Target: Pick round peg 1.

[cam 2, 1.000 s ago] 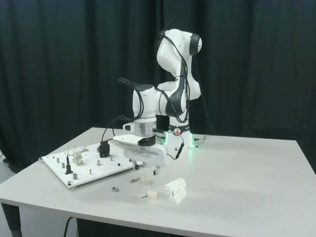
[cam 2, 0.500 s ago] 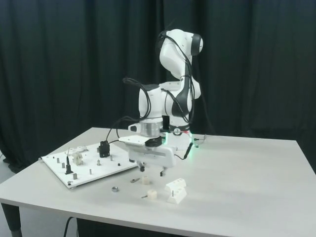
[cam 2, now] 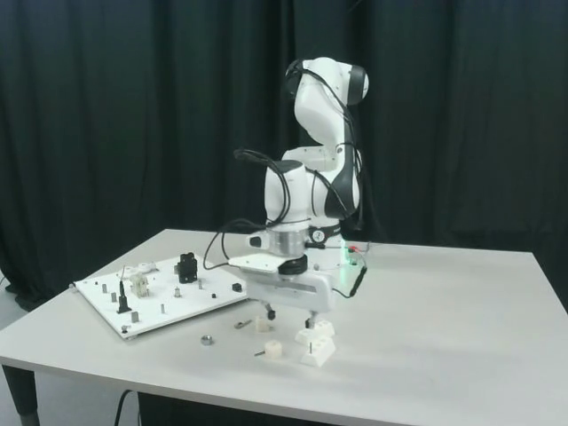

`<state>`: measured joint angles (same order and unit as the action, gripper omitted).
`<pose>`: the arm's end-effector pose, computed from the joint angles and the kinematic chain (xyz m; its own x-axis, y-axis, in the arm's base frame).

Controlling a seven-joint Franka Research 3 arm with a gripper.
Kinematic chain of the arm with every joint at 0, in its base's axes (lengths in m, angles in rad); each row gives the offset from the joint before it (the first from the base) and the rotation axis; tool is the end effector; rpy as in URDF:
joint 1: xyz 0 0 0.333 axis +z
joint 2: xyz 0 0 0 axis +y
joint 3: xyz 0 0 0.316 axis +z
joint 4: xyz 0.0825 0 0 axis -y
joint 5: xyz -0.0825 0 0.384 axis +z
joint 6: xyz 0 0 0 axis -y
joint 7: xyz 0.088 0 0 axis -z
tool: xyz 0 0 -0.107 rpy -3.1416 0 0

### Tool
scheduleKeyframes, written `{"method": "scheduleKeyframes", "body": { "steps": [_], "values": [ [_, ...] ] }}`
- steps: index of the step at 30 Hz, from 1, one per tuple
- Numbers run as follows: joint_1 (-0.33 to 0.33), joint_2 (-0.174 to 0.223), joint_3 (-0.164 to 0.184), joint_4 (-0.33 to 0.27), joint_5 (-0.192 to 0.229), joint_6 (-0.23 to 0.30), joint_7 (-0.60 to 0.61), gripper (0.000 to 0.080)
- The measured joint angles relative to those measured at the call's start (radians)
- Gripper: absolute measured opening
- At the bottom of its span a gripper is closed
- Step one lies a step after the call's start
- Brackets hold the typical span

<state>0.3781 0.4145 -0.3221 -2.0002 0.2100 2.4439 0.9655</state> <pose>0.6108 0.0415 0.2647 0.5074 -0.8615 0.0195 -0.8598 -0.5076 -0.0557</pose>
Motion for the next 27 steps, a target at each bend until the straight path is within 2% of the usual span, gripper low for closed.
{"method": "scheduleKeyframes", "body": {
  "steps": [15, 27],
  "values": [
    [0.002, 0.056, 0.052, 0.027, 0.0, -0.003, 0.064, 0.08],
    [0.002, 0.094, 0.077, 0.049, 0.0, -0.003, 0.096, 0.08]
  ]
}}
